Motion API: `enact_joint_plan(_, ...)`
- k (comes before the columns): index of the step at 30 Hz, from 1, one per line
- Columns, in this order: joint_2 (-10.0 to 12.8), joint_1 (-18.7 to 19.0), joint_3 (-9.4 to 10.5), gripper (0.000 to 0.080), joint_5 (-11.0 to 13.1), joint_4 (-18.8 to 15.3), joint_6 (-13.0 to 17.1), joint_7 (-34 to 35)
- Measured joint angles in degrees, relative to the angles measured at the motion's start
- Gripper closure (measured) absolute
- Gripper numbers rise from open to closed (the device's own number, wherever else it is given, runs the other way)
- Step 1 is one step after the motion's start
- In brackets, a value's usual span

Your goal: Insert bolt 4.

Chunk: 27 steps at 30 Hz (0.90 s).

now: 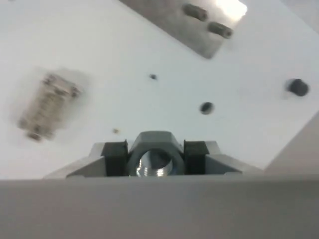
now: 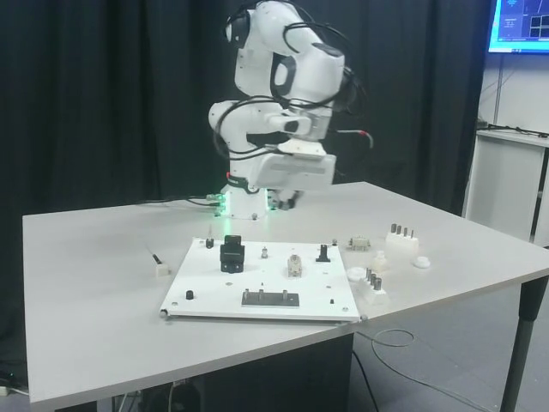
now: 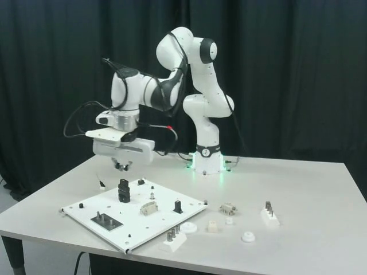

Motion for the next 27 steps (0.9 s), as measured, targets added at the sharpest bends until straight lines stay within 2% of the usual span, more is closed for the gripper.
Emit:
enact_joint_plan(7,-0.02,0.00,-4.58,0.0566,2.90,0.00,0.29,-8.73)
enact_joint_plan(16,0.26,-0.01,-10.36,0.0566,7.08,-0.15,2.98,-16.40)
enact_joint_plan(27,2.02,-0.02,-15.51,0.0566,13.27,-0.56,7.32,-27.83)
